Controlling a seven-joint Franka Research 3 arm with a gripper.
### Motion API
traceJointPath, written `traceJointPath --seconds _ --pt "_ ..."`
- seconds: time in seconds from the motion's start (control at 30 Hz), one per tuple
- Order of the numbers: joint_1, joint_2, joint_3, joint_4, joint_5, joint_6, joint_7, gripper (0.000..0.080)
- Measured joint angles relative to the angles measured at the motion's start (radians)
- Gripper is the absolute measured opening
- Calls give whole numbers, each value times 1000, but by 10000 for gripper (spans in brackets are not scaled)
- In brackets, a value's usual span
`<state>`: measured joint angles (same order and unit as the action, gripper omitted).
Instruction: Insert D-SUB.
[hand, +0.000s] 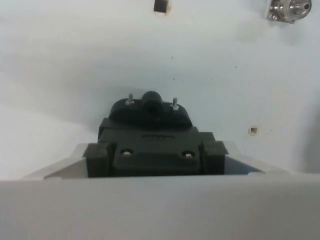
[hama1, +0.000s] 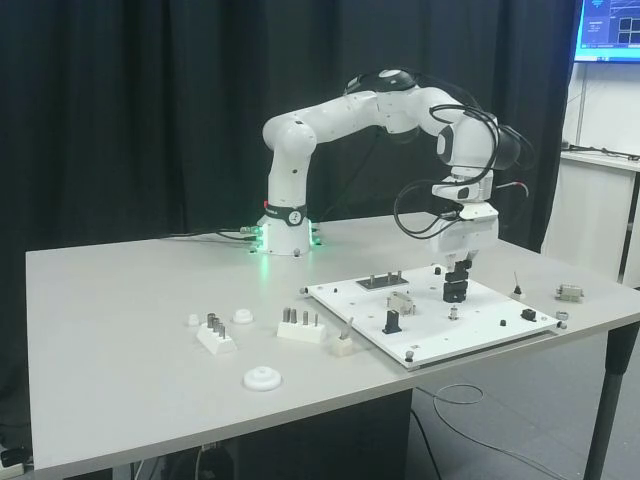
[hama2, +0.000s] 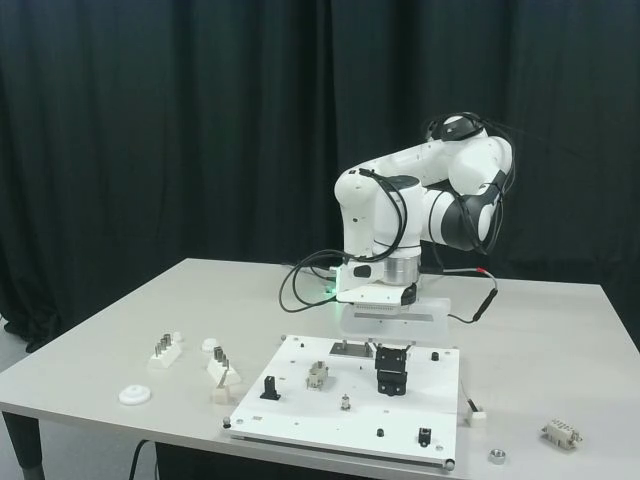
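My gripper (hand: 156, 159) is shut on a black D-SUB connector (hand: 150, 132), which has two small metal screws at its far end. Its black fingers (hand: 97, 160) press on the connector's two sides. In the first room view the gripper (hama1: 457, 272) points straight down and holds the connector (hama1: 455, 292) low over the white board (hama1: 490, 325). The second room view shows the gripper (hama2: 391, 357) and connector (hama2: 391, 382) over the board's (hama2: 300, 405) middle. Whether the connector touches the board I cannot tell.
On the board stand a black bracket (hama1: 392, 320), a grey metal socket (hama1: 402, 300) and a grey plate (hama1: 378, 283). White pin holders (hama1: 215, 335) and a white disc (hama1: 262, 379) lie left of the board. Another connector (hama2: 560, 433) and a nut (hama2: 496, 456) lie right of it.
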<state>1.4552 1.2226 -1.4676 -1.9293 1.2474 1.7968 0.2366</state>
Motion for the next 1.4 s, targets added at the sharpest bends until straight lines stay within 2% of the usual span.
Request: traceJointPath --seconds 1.4 --pt "-1 -5 0 -12 20 4 0 384"
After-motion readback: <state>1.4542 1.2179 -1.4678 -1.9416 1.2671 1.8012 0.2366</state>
